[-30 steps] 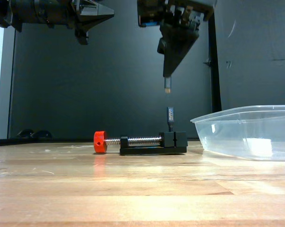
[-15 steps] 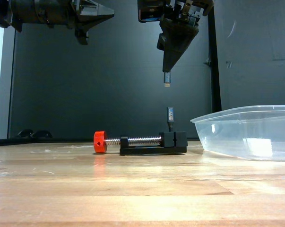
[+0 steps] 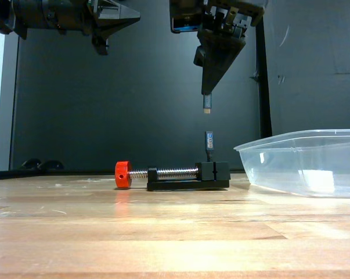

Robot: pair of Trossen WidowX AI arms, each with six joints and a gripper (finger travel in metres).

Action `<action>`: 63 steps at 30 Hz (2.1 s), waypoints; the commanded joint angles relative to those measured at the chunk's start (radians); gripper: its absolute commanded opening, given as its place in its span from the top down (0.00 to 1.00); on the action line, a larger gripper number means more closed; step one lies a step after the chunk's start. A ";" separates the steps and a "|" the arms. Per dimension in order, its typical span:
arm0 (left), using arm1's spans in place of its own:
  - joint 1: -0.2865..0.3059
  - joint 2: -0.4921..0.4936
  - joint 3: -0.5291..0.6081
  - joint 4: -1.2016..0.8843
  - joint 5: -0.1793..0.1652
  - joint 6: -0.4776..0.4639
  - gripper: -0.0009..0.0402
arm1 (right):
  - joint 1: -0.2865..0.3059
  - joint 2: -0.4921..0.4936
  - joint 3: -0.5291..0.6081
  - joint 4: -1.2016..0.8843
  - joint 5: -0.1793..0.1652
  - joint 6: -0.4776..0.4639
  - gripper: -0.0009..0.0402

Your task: Pick the usb-c connector and install on the hub

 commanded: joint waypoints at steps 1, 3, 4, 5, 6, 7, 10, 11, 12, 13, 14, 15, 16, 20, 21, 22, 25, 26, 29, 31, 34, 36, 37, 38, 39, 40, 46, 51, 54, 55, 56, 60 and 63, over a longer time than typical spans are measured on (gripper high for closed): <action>0.000 0.000 0.000 0.000 0.000 0.000 0.98 | 0.001 0.016 -0.003 0.003 0.000 0.003 0.98; 0.000 0.000 0.000 0.000 0.000 0.000 0.98 | 0.001 0.025 -0.003 0.010 0.000 0.002 0.98; 0.000 0.000 0.000 0.000 0.000 0.000 0.98 | 0.001 0.030 -0.003 0.014 -0.001 0.002 0.98; 0.000 0.000 0.000 0.000 0.000 0.000 0.98 | 0.001 0.029 -0.003 0.014 -0.003 0.002 0.98; 0.000 0.000 0.000 0.000 0.000 0.000 0.98 | 0.002 0.029 -0.004 0.015 -0.006 0.002 0.98; 0.000 0.000 0.000 0.000 0.000 0.000 0.98 | 0.002 0.034 -0.005 0.018 -0.006 0.002 0.98; 0.000 0.000 0.000 0.000 0.000 0.000 0.98 | 0.002 0.042 -0.005 0.019 -0.007 0.003 0.98; 0.000 0.000 0.000 0.000 0.000 0.000 0.98 | 0.003 0.045 -0.005 0.019 -0.007 0.003 0.98; 0.000 0.000 0.000 0.000 0.000 0.000 0.98 | 0.003 0.045 -0.005 0.019 -0.007 0.003 0.98; 0.000 0.000 0.000 0.000 0.000 0.000 0.98 | 0.003 0.046 -0.005 0.019 -0.007 0.003 0.98; 0.000 0.000 0.000 0.000 0.000 0.000 0.98 | 0.003 0.046 -0.005 0.019 -0.007 0.004 0.98; 0.000 0.000 0.000 0.000 0.000 0.000 0.98 | 0.003 0.046 -0.005 0.019 -0.007 0.005 0.98; 0.000 0.000 0.000 0.000 0.000 0.000 0.98 | 0.004 0.046 -0.005 0.018 -0.007 0.005 0.98; 0.000 0.000 0.000 0.000 0.000 0.000 0.98 | 0.005 0.046 -0.008 0.017 -0.007 0.010 0.98; 0.000 0.000 0.000 0.000 0.000 0.000 0.98 | 0.005 0.045 -0.011 0.017 -0.007 0.013 0.98; 0.000 0.000 0.000 0.000 0.000 0.000 0.98 | 0.006 0.044 -0.014 0.018 -0.007 0.019 0.98; 0.000 0.000 0.000 0.000 0.000 0.000 0.98 | 0.007 0.043 -0.019 0.018 -0.007 0.027 0.98; 0.000 0.000 0.000 0.000 0.000 0.000 0.98 | 0.008 0.043 -0.019 0.018 -0.007 0.027 0.98; 0.000 0.000 0.000 0.000 0.000 0.000 0.98 | 0.009 0.043 -0.019 0.019 -0.007 0.027 0.98; 0.000 0.000 0.000 0.000 0.000 0.000 0.98 | 0.010 0.043 -0.019 0.019 -0.007 0.027 0.98; 0.000 0.000 0.000 0.000 0.000 0.000 0.98 | 0.010 0.043 -0.019 0.019 -0.007 0.027 0.98; 0.000 0.000 0.000 0.000 0.000 0.000 0.98 | 0.010 0.043 -0.019 0.019 -0.007 0.028 0.98; 0.000 0.000 0.000 0.000 0.000 0.000 0.98 | 0.010 0.043 -0.019 0.019 -0.007 0.028 0.98; 0.000 0.000 0.000 0.000 0.000 0.000 0.98 | 0.010 0.043 -0.019 0.019 -0.007 0.028 0.98; 0.000 0.000 0.000 0.000 0.000 0.000 0.98 | 0.010 0.043 -0.019 0.019 -0.007 0.027 0.98; 0.000 0.000 0.000 0.000 0.000 0.000 0.98 | 0.010 0.043 -0.019 0.019 -0.007 0.027 0.98; 0.000 0.000 0.000 0.000 0.000 0.000 0.98 | 0.010 0.042 -0.019 0.018 -0.006 0.027 0.98; 0.000 0.000 0.000 0.000 0.000 0.000 0.98 | 0.009 0.042 -0.019 0.018 -0.002 0.027 0.98; 0.000 0.000 0.000 0.000 0.000 0.000 0.98 | 0.010 0.042 -0.019 0.018 -0.002 0.027 0.98; 0.000 0.000 0.000 0.000 0.000 0.000 0.98 | 0.009 0.042 -0.019 0.018 0.001 0.027 0.98; 0.000 0.000 0.000 0.000 0.000 0.000 0.98 | 0.010 0.042 -0.019 0.018 0.000 0.027 0.98; 0.000 0.000 0.000 0.000 0.000 0.000 0.98 | 0.009 0.042 -0.019 0.018 0.000 0.027 0.98; 0.000 0.000 0.000 0.000 0.000 0.000 0.98 | 0.009 0.042 -0.021 0.018 0.000 0.027 0.98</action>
